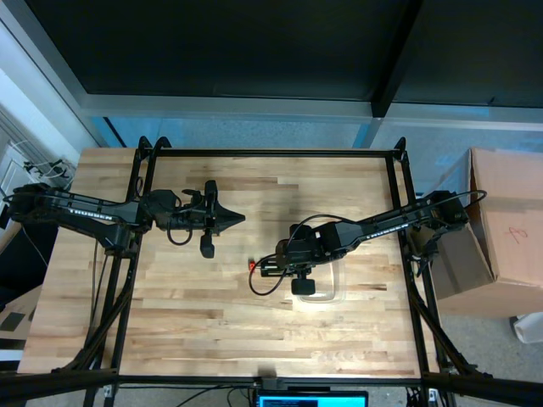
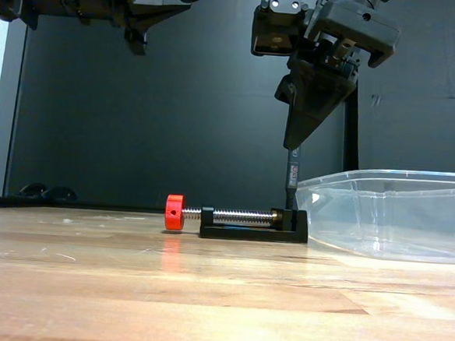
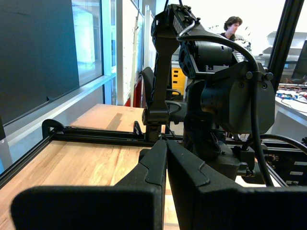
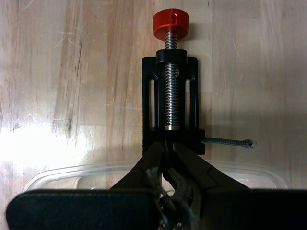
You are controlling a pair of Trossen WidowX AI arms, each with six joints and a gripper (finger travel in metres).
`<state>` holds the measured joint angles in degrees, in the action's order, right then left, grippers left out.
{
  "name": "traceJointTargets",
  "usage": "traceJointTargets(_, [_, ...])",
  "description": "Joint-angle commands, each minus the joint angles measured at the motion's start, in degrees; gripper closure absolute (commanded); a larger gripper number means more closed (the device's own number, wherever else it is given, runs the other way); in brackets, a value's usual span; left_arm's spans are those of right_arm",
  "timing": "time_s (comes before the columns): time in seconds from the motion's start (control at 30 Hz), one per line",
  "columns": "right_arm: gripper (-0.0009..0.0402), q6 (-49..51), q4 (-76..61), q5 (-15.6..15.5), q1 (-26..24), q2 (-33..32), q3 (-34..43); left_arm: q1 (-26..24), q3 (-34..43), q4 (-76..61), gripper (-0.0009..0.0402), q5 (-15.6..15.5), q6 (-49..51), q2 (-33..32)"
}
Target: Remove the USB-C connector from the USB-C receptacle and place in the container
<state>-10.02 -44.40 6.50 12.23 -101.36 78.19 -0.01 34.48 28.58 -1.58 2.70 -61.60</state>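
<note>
The right pincer (image 2: 291, 144) pointed straight down in the upper middle of the low view. Its fingers (image 4: 192, 165) were clenched to a point on the plug (image 2: 292, 179), a thin dark piece that hung upright from the tips down to the end block of a black clamp (image 2: 253, 228). Whether the plug's lower end sat in its seat, part-way out or just clear of it could not be told. In the right wrist view a braided cord (image 4: 170, 184) ran between the fingers, the tips hovered over that end block, and a thin grey braided strand (image 4: 228, 141) stuck out sideways from it. The clamp lay flat on the wooden table (image 2: 203, 294), with a shiny screw (image 2: 240, 215) along it and a red knob (image 2: 174, 212) at the end away from the pincer. Just beside the block, at the lower right of the low view, stood a clear plastic tub (image 2: 383, 177). The left pincer (image 1: 240, 219) hovered well apart from all this, left of centre in the high view, level above the table and pointing toward the right arm (image 3: 225, 91); its fingers (image 3: 153, 167) were pressed flat together. A black frame (image 1: 271, 153) ran round the table, a cardboard box (image 1: 509, 220) stood at the right edge of the high view, and a person (image 3: 233, 24) showed beyond the arms in the left wrist view.
</note>
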Motion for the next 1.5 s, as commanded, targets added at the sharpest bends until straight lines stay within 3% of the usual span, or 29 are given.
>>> traceJointTargets(0.03, [0.0393, 0.28, -1.68, 0.11, 0.02, 0.11, 1.11, 0.02, 0.02, 0.00, 0.0393, 0.02, 0.00, 0.00])
traceJointTargets(0.57, [0.0393, 0.52, -8.33, 1.49, 0.02, 0.50, 10.27, 0.02, 0.02, -0.02, 0.0393, 0.02, 0.00, 0.00])
traceJointTargets(0.93, [0.0393, -0.09, -9.25, 1.33, 0.04, 0.76, 10.93, 0.00, 0.02, 0.00, 0.0393, 0.02, 0.00, 0.00])
traceJointTargets(1.2, [0.0393, -1.66, -11.23, -0.09, 0.55, 5.86, 6.38, 0.02, 0.02, 0.04, 0.0393, 0.02, 0.00, 0.00])
traceJointTargets(1.5, [0.0393, -4.76, -12.37, -0.09, 0.96, 16.50, -3.61, 0.02, 0.02, -0.02, 0.0393, 0.02, 0.00, 0.00])
